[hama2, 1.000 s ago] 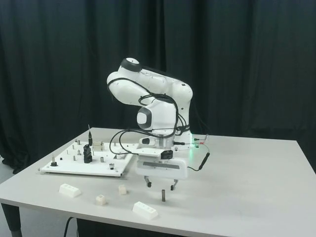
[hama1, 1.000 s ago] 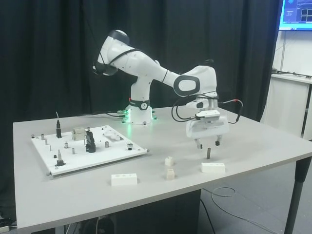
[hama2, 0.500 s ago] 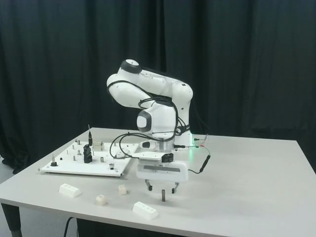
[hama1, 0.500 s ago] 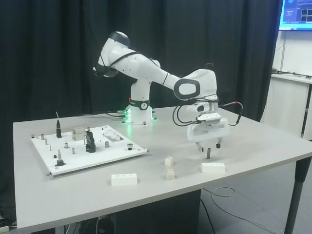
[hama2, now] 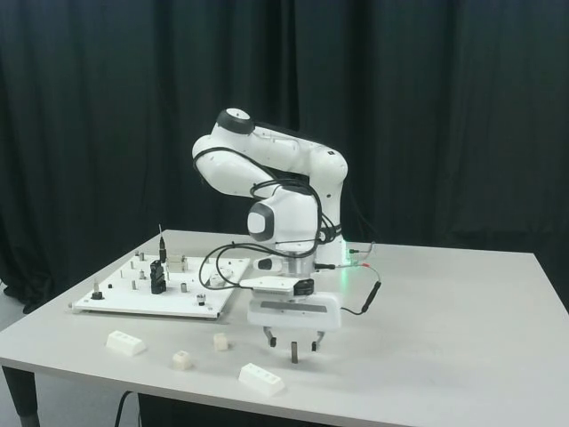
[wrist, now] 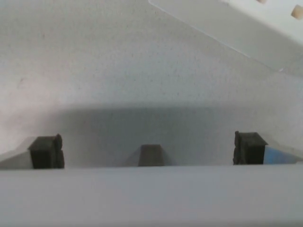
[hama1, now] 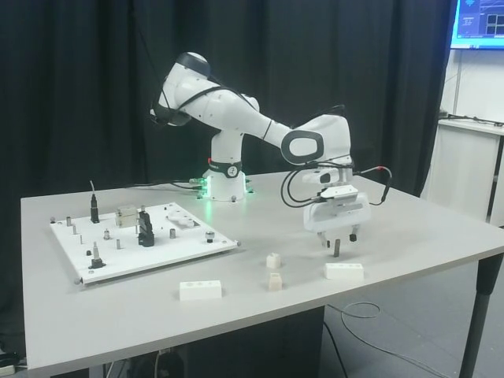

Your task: Pick square peg 3.

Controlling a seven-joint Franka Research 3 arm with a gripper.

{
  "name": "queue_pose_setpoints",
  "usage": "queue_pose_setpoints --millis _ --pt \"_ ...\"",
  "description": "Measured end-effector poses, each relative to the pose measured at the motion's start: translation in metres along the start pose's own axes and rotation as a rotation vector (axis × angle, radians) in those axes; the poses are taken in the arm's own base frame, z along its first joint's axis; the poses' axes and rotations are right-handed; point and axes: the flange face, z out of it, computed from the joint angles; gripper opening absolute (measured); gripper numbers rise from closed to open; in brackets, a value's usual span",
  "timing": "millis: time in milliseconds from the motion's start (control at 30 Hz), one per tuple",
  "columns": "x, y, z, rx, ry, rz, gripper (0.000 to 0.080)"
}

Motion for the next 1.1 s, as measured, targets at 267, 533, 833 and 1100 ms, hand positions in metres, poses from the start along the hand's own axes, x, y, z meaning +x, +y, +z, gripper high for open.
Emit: queue_pose_setpoints --millis 267,533,833,1100 --pt "-0.0019 -0.0001 0.0021 -0.003 -0.002 -0.013 0.08" --pt "-0.0025 0.0023 0.0057 -0.011 -0.004 -0.021 0.08" --pt "-0.003 0.0032 0.0074 -0.012 -0.008 -0.017 0.05" --pt "-0.0032 0.0034 0.0081 -0.011 -0.011 -0.016 0.0338"
